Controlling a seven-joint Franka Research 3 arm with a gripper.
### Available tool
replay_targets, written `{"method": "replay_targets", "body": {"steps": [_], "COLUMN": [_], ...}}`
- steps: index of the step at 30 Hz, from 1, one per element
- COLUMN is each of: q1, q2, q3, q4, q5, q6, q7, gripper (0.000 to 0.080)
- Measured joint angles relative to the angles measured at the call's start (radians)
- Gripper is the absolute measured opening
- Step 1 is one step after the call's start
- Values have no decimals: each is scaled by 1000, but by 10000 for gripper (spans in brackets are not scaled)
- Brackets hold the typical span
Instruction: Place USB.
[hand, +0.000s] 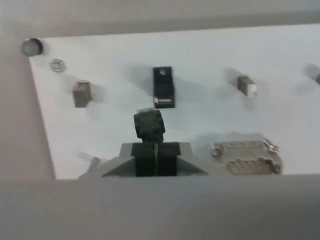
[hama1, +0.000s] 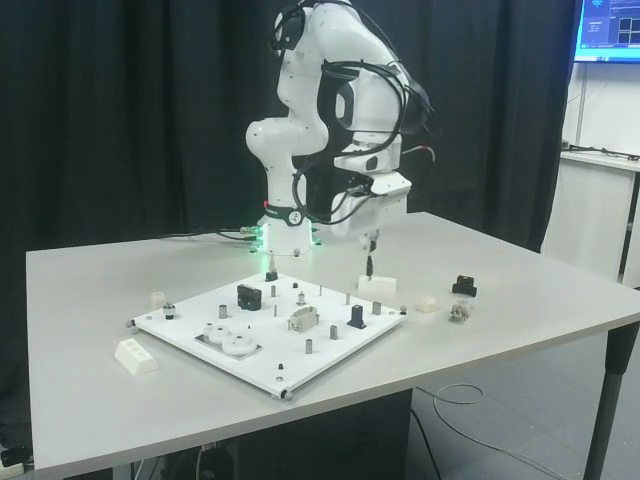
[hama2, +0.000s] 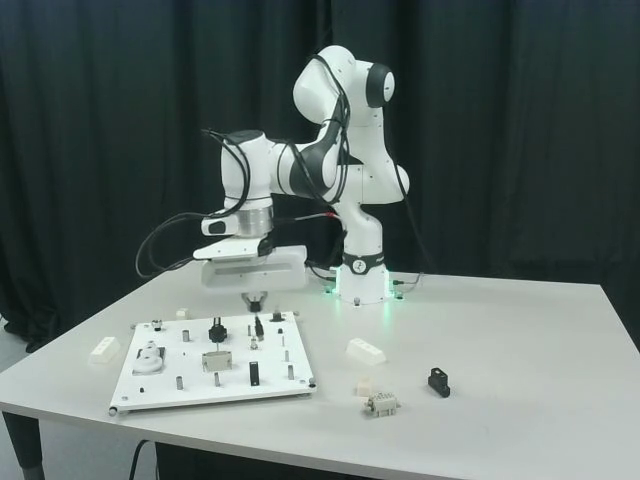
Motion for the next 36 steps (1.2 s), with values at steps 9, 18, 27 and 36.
{"method": "replay_targets", "body": {"steps": [9,18,27,36], "q1": [49,139,240,332], "q2": [-2,-18,-41,-55], "q3": [20,22,23,24], "q4": [-13,-57,-119,-188], "q5": [60,88,88,88], "q6": [-35,-53,-35,29], "q7": [3,70,167,253], "gripper": [10,10,10,10]}}
